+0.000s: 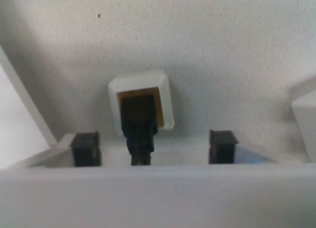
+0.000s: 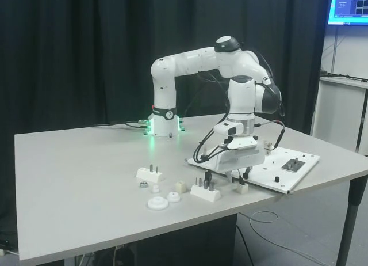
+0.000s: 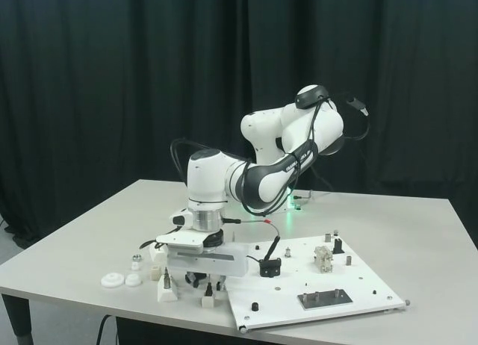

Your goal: Pick USB.

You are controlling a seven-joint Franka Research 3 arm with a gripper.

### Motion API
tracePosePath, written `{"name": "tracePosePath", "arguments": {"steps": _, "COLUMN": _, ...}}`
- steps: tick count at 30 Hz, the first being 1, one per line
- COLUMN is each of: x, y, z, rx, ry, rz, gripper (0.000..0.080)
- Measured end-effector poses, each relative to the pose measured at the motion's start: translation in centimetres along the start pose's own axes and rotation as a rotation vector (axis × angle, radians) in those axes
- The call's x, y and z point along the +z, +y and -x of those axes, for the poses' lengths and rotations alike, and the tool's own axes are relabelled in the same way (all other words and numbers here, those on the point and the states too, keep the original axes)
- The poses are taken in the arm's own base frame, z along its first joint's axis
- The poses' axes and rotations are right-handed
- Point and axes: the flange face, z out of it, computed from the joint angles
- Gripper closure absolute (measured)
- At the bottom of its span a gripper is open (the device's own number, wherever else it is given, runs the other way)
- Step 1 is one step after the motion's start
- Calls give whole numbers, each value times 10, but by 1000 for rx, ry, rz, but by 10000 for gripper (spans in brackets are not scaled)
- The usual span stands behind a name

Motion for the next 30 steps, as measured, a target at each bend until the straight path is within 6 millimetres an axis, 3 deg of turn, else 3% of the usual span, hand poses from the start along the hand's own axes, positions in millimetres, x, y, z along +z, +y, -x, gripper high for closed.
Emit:
{"name": "tracePosePath", "arguments": {"steps": 5, "x": 0, "y": 0, "z": 0, "rx": 0, "ry": -1, "rz": 0, "gripper": 124}}
{"name": "tracePosePath", "arguments": {"steps": 6, "x": 0, "y": 0, "z": 0, "rx": 0, "ry": -2, "rz": 0, "gripper": 456}}
{"name": "tracePosePath", "arguments": {"steps": 10, "x": 0, "y": 0, "z": 0, "rx": -1, "ry": -3, "rz": 0, "gripper": 456}}
{"name": "tracePosePath", "arguments": {"steps": 11, "x": 0, "y": 0, "z": 0, "rx": -2, "ry": -3, "rz": 0, "gripper": 642}}
{"name": "tracePosePath", "arguments": {"steps": 16, "x": 0, "y": 1, "z": 0, "rx": -7, "ry": -4, "rz": 1, "gripper": 642}}
{"name": "tracePosePath", "arguments": {"steps": 17, "x": 0, "y": 1, "z": 0, "rx": -8, "ry": -5, "rz": 1, "gripper": 706}}
{"name": "tracePosePath", "arguments": {"steps": 30, "x": -10, "y": 5, "z": -2, "rx": -25, "ry": -14, "rz": 29, "gripper": 705}}
